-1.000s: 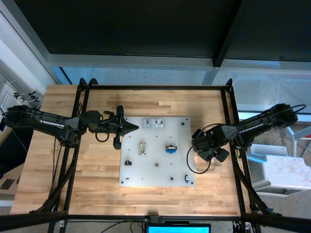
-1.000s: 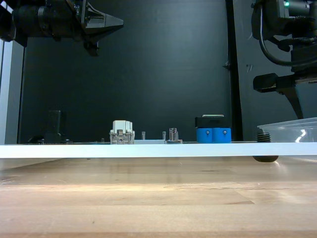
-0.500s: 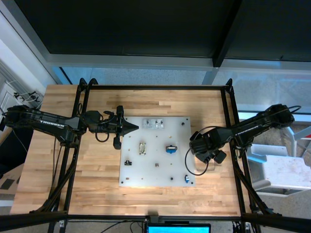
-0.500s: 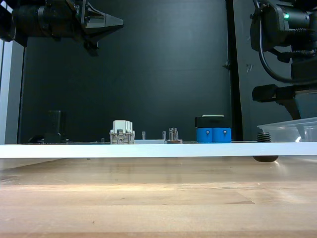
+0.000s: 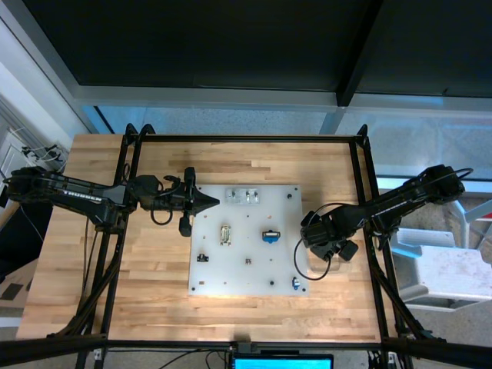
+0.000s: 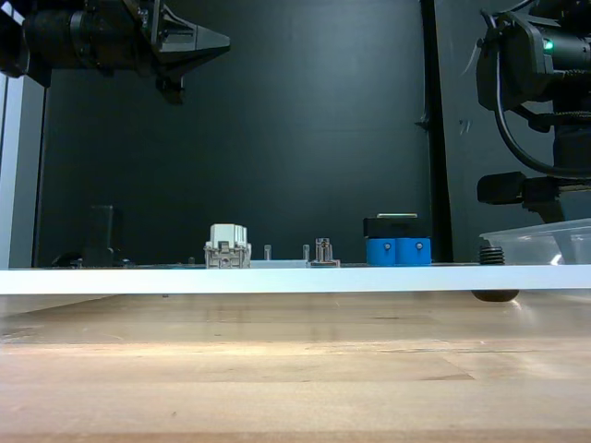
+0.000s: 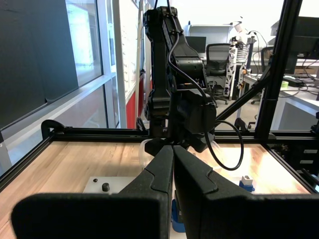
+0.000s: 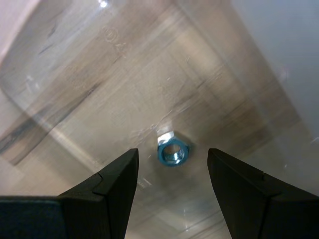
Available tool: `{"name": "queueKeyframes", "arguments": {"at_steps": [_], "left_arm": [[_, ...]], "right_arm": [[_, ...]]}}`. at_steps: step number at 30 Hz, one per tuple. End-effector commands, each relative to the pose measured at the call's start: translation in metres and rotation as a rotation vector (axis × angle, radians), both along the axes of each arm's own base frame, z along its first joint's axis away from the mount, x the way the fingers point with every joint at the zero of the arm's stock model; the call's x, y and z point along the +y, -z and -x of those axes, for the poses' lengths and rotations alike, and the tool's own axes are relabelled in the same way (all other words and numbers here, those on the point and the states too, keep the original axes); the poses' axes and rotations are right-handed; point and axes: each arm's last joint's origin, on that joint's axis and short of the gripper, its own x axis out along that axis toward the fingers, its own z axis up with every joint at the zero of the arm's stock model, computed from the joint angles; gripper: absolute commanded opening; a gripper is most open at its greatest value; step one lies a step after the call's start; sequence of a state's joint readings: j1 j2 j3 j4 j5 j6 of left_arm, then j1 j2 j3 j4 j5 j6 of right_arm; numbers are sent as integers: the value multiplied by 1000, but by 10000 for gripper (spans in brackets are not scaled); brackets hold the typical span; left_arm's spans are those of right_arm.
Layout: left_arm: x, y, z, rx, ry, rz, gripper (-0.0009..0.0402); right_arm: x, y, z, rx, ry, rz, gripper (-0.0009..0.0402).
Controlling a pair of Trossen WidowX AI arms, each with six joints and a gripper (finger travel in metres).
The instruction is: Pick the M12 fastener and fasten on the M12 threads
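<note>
Right wrist view: nut [image 8: 172,152] lying flat in tray [image 8: 89,74], centred between right fingers [image 8: 117,172] standing spread; left fingers [image 7: 159,169], pressing together empty, hovering well apart.

The left arm [image 5: 74,197] has the word TROSSEN on its side in pale letters. No other words or numbers can be read anywhere.

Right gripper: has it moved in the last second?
Yes. The right gripper has sunk toward the clear tray, open over the nut; the left gripper hangs parked high.
</note>
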State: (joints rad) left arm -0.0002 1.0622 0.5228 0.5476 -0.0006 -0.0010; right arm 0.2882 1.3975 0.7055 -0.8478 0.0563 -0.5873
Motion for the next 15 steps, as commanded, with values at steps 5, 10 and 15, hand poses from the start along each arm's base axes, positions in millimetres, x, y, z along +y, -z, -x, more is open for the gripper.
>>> {"name": "queueKeyframes", "arguments": {"at_steps": [5, 10, 15], "left_arm": [[0, 0, 0, 0, 0, 0, 0], [0, 0, 0, 0, 0, 0, 0], [0, 0, 0, 0, 0, 0, 0]], "right_arm": [[0, 2, 1, 2, 2, 0, 193], [0, 6, 3, -5, 1, -2, 193], [0, 7, 3, -2, 0, -2, 193]]}}
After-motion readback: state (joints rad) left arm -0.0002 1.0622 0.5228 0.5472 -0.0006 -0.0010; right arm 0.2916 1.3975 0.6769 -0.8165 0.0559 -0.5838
